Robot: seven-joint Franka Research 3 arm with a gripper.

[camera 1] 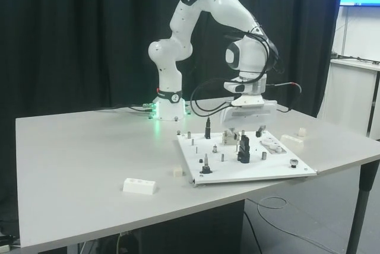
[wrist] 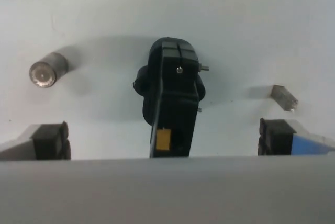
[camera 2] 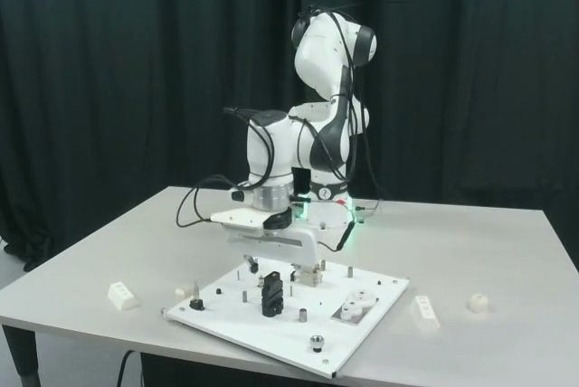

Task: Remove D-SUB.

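Jaws (wrist: 162, 139) — spread wide, holding nothing, one pad (wrist: 49, 140) on each flank. D-SUB (wrist: 171, 98) — black connector standing upright on the white board (camera 1: 249, 174), centred between the pads, untouched, just below them. Step in hand, by judgement: descend straight, close squarely on the body, lift vertically without twisting. Board rests on the grey bench (camera 1: 77, 153).

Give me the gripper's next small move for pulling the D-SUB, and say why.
Probably lower straight down. In the wrist view the black D-SUB connector stands upright on the white board, centred between the open fingers, which flank it without touching. The gripper sits just above it, so descend before closing.
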